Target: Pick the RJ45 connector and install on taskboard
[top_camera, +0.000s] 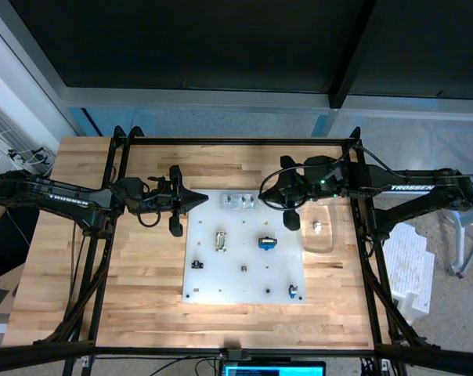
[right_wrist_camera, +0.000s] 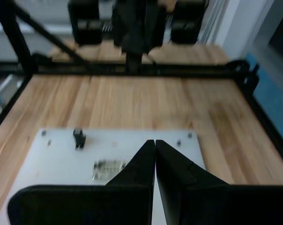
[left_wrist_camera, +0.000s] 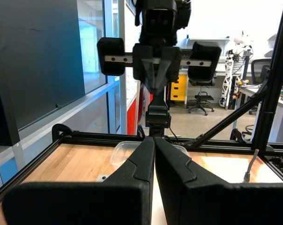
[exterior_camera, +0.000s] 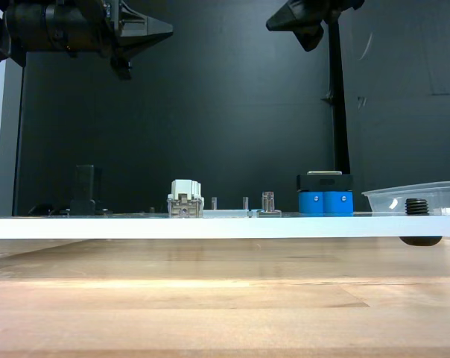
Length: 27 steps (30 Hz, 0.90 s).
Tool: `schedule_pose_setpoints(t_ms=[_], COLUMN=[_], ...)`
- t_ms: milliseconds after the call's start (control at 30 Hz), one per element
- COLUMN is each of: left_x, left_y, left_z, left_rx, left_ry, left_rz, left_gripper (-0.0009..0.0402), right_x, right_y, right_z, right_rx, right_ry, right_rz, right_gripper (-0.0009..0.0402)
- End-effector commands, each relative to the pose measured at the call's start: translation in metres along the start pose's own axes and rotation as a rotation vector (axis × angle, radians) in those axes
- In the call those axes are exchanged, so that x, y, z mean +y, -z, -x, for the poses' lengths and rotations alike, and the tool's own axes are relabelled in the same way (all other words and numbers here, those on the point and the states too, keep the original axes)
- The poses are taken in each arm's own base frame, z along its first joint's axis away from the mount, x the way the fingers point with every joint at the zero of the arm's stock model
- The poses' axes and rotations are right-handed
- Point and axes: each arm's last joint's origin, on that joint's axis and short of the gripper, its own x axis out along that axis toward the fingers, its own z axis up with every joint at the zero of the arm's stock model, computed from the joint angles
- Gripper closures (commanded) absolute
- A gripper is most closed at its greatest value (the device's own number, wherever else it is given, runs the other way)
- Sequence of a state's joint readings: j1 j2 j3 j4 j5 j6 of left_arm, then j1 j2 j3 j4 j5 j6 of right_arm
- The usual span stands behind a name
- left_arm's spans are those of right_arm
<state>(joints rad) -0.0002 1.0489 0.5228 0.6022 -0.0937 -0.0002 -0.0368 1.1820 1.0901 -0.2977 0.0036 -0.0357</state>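
Right arm: reaches in from its edge of the table point(top_camera: 103, 258), forearm close to level, wrist held high. The right gripper point(top_camera: 261, 193) hangs over the far edge of the white board point(top_camera: 221, 274), nose pointed at the opposite arm and pitched somewhat down toward the board. On its wrist camera I see the fingers point(right_wrist_camera: 141, 168) pressed together along their length, with nothing pinched between them. The low view puts it well above the board.

Left arm: a near mirror pose, stretched inward and high. The left gripper point(top_camera: 205, 200) is about level and aimed straight at the right one. The two noses face each other, with a gap between them. On the left wrist camera its fingers point(left_wrist_camera: 172, 161) lie flat against each other, empty.

The clear tray point(top_camera: 328, 235) sits below the right gripper, behind its nose on the arm's own side, just beside the board's edge. The white block point(top_camera: 318, 227) is inside it. I see a faint darker fleck on the block but no cable running off it, so I cannot tell whether the connector is there.

The blue jack point(top_camera: 293, 293) is well away from the right gripper, toward the near edge of the table at the board's corner. I cannot read its top, so I cannot tell whether the connector is seated. Neither tool carries it.
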Motion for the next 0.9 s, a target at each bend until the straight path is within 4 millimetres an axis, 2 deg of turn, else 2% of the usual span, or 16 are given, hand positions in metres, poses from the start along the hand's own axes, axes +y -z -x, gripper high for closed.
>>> schedule_pose_setpoints(t_ms=[33, 567, 900], left_x=[0.0, 0.0, 0.0], left_y=[0.0, 0.0, 0.0], left_z=[0.0, 0.0, 0.0], left_rx=[0.0, 0.0, 0.0], left_ry=[0.0, 0.0, 0.0], left_rz=[0.0, 0.0, 0.0], left_gripper=[0.0393, 0.0393, 0.0393], right_x=[0.0, -0.002, -0.002], right_y=[0.006, 0.031, 0.049], right_z=[-0.002, -0.01, -0.014], right_rx=[-0.061, -0.31, -0.358], right_ry=[0.005, 0.016, 0.015], right_rz=[-0.006, -0.059, -0.086], right_gripper=[0.0393, 0.0393, 0.0393])
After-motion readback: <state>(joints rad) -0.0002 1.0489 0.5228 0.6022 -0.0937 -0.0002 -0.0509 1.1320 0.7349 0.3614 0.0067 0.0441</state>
